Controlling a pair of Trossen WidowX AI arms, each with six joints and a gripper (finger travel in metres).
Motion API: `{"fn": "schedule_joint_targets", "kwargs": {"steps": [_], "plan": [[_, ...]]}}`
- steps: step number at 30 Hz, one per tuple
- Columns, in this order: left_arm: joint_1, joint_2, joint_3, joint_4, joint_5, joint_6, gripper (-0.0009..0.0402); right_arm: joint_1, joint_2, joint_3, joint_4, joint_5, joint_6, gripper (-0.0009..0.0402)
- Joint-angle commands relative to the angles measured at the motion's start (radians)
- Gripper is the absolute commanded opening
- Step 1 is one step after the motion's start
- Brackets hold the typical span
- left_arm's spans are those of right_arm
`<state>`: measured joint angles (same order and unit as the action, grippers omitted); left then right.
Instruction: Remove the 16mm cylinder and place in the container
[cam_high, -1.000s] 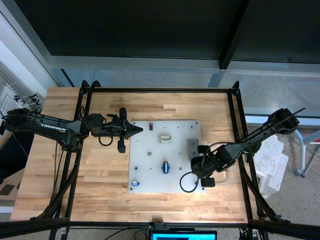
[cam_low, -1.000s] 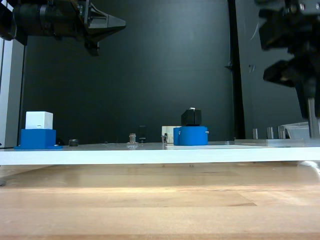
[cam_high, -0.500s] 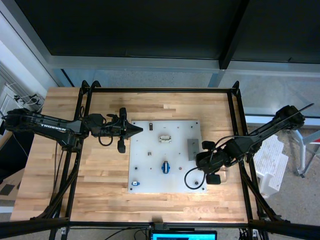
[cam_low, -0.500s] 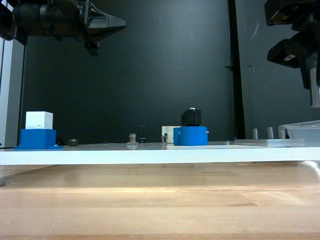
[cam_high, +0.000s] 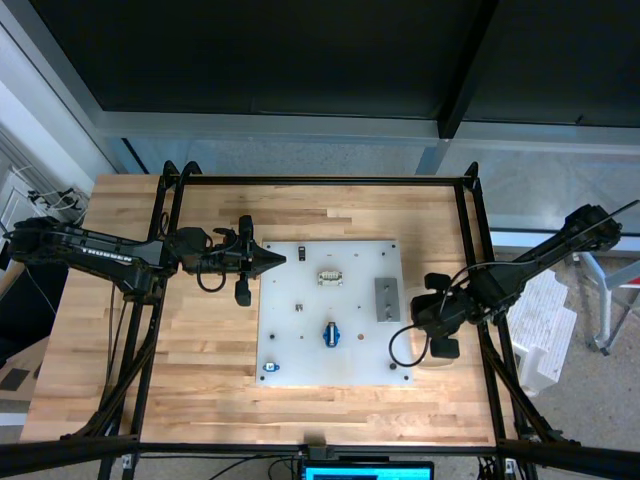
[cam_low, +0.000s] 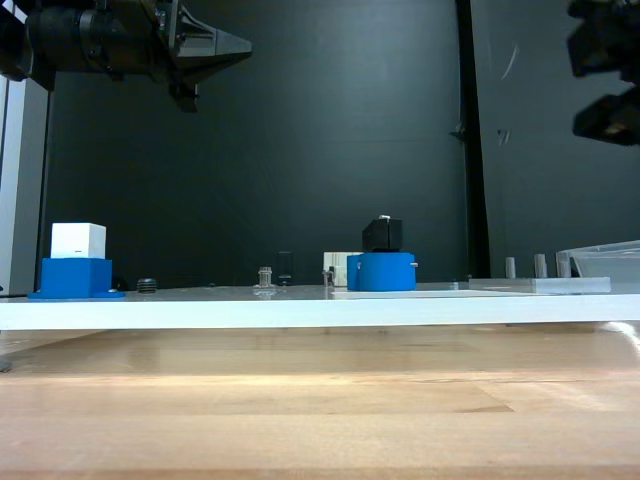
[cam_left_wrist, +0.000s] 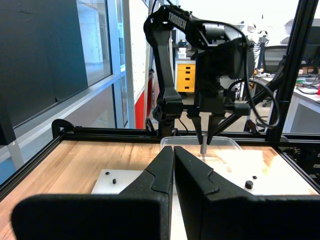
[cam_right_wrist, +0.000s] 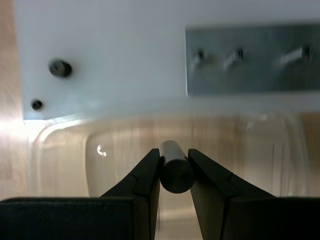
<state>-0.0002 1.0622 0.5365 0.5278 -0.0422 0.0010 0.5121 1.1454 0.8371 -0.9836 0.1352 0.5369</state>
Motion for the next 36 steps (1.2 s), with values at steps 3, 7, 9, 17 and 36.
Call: {"fn": "schedule_joint_targets", "kwargs": {"steps": [3, 7, 9, 17, 36], "plan": [[0.000, 0.000, 0.000, 0.000, 0.000, 0.000, 0.0000, 0.027, -0.020, -0.068, 0.000, -0.040, 0.040, 0.0016], [0.000, 0.000, 0.000, 0.000, 0.000, 0.000, 0.0000, 0.034, -0.020, -0.098, 0.003, -0.049, 0.062, 0.0052], [0.000, 0.000, 0.000, 0.000, 0.000, 0.000, 0.0000, 0.034, -0.020, -0.100, 0.006, -0.049, 0.064, 0.0076], [0.000, 0.000, 0.000, 0.000, 0.000, 0.000, 0.0000, 0.034, -0.027, -0.100, 0.009, -0.048, 0.069, 0.0169], [0.000, 0.000, 0.000, 0.000, 0.000, 0.000, 0.0000, 0.034, -0.029, -0.100, 0.008, -0.023, 0.076, 0.0219]]}}
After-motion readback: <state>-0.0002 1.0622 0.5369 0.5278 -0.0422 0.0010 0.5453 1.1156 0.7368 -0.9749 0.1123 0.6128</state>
